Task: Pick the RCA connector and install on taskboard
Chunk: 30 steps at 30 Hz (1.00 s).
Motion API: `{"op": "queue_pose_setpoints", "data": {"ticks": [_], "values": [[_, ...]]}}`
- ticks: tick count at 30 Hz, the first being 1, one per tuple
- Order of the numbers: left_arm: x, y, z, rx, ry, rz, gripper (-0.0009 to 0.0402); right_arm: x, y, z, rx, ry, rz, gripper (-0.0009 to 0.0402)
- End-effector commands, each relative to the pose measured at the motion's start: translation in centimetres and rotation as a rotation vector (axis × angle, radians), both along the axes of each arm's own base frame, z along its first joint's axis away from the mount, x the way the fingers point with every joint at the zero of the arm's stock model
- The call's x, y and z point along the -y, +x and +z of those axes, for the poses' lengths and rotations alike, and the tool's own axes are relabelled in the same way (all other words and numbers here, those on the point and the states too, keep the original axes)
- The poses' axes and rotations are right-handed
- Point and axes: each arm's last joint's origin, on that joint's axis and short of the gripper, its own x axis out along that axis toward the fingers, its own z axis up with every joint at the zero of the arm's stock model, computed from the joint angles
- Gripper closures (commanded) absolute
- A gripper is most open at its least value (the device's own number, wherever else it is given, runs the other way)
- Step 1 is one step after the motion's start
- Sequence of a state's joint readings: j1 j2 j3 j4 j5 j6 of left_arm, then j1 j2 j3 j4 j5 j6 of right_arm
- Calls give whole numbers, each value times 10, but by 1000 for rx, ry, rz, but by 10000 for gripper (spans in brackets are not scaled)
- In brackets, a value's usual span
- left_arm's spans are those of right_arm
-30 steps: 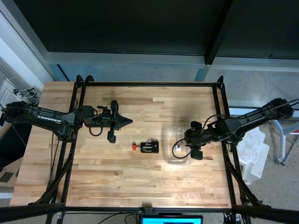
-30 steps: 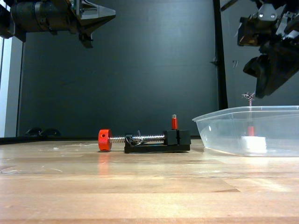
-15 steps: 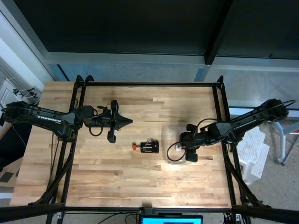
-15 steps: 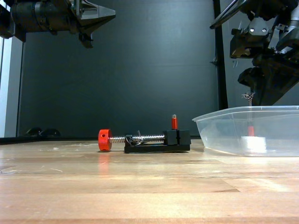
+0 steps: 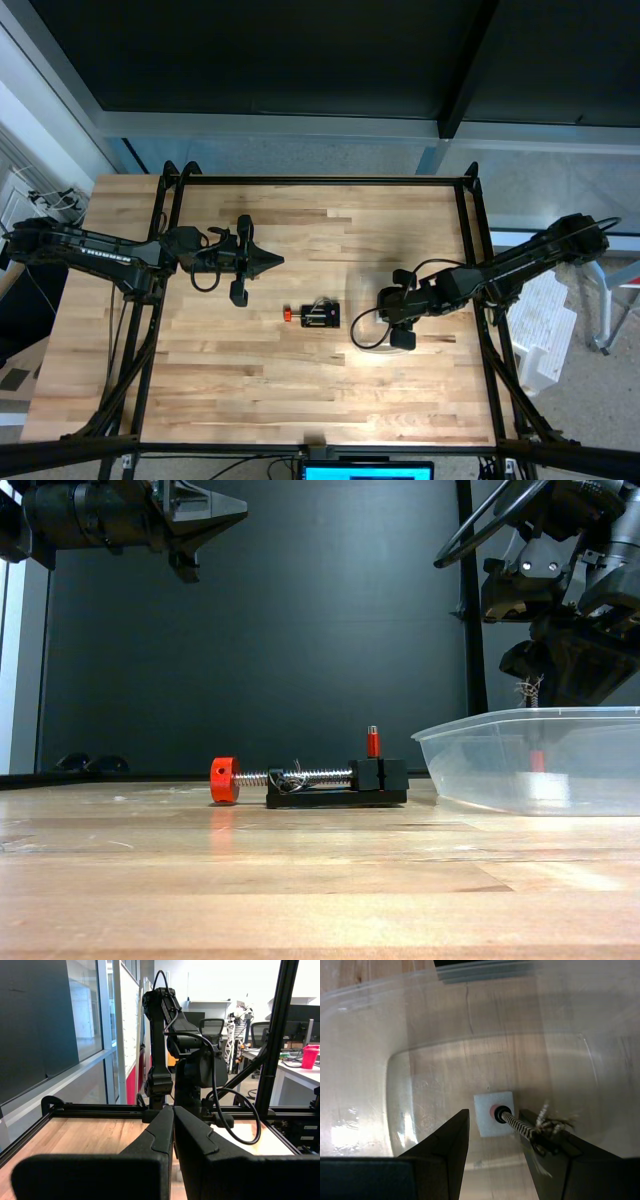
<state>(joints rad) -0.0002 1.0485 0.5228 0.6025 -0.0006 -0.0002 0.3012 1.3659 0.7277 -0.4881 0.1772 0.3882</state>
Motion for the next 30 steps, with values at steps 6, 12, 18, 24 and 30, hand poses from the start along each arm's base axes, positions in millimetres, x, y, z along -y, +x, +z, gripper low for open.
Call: {"op": "queue_pose_setpoints", "data": {"ticks": [6,12,18,24,30], "values": [[0,0,0,0,0,0,393,-1,3,-6,-10,-10,-3,258],[0,0,0,0,0,0,393,-1,5,-9,-21,-13,-4,258],[0,0,0,0,0,0,393,-1,7,-13,-28,-16,-7,258],[0,0,0,0,0,0,393,-1,7,-14,-33,-24,-9,261],[0,0,0,0,0,0,393,-1,7,-14,-32,-24,-10,284]]}}
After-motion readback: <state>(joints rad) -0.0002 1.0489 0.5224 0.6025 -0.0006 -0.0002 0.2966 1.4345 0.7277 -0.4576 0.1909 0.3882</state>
